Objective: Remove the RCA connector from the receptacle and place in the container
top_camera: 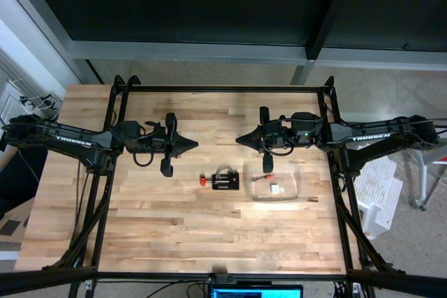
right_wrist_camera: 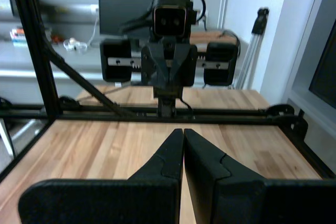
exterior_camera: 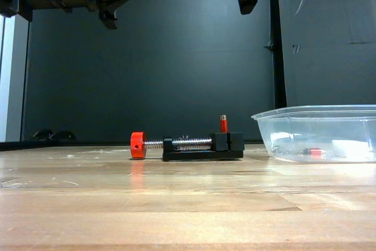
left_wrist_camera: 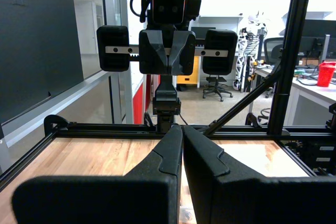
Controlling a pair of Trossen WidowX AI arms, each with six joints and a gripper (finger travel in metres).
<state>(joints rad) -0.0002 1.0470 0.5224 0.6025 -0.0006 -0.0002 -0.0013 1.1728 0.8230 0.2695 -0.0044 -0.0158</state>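
Observation:
The RCA connector point(top_camera: 264, 177) lies inside the container point(top_camera: 293, 197), a shallow clear tray right of centre; in the low view the connector point(exterior_camera: 314, 153) rests on the floor of the container point(exterior_camera: 276, 130). The receptacle point(top_camera: 222, 181), a black fixture with a red-orange knob, sits just left of the tray, and a small red post stands up from the receptacle point(exterior_camera: 200, 145). My left gripper point(top_camera: 194, 145) hovers shut and holding nothing, behind and left of the fixture. My right gripper point(top_camera: 239, 140) is shut too, high behind the tray, tip facing the left one.
A small white chip point(top_camera: 276, 188) also lies in the tray. A black frame point(top_camera: 223, 89) runs round the table. Each wrist view looks level at the other arm: right gripper point(left_wrist_camera: 167, 59), left gripper point(right_wrist_camera: 169, 69).

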